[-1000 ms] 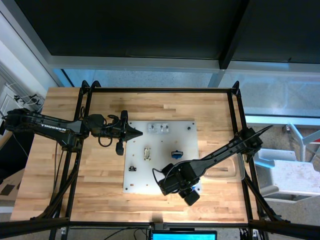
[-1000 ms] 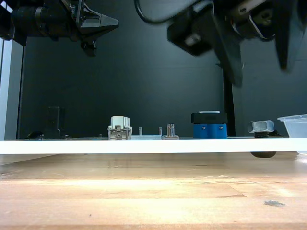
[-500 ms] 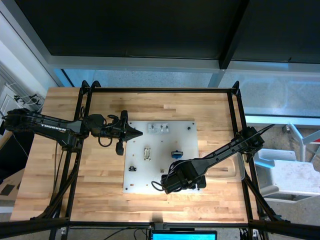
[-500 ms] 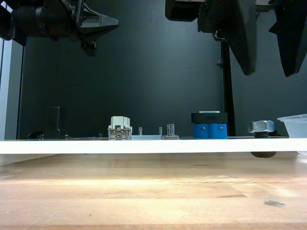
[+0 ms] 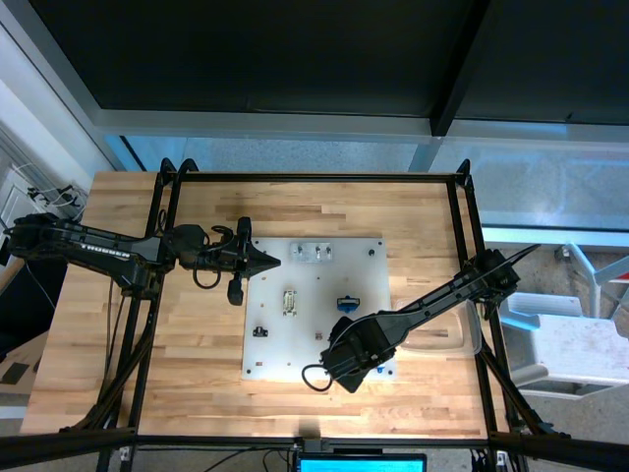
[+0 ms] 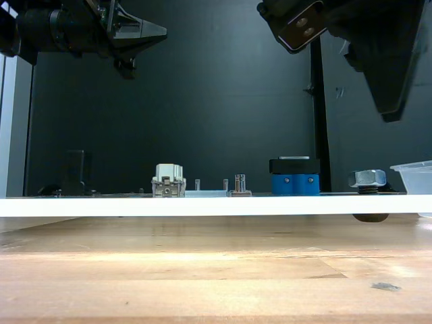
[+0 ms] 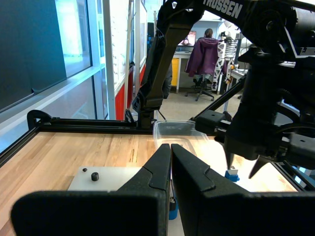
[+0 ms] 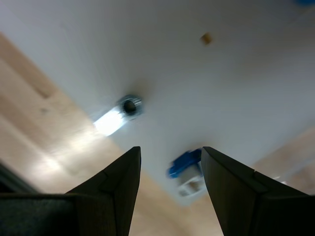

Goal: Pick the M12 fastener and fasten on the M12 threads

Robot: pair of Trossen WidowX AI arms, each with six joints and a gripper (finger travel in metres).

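Near the front edge lies the pale wooden table [image 6: 202, 270], and on it sits the flat white board [image 6: 202, 204]. Close to the board's front right side stands the short black ribbed stud [image 6: 366, 190]. The small silver nut [image 6: 366, 178] sits on top of it. Some black ribs show under the nut, so it looks like it is not screwed all the way down. The nut is in the same spot as a moment ago.

What moved is the right gripper [image 8: 170, 148]. It has turned and swung a little, and now hangs high above the nut, not touching it. Its jaws are spread wide and hold nothing. Its own camera looks down on the nut.

So the nut has been let go on its stud. I think the arm may be lining up to come down and turn it more.

A bit farther back stands the blue connector block [image 6: 295, 182]. The clear plastic tray [image 6: 413, 177] is off to the right.

Farthest away, the left gripper [image 7: 171, 146] hangs over the board's far left part, jaws pressed together. It has not moved.
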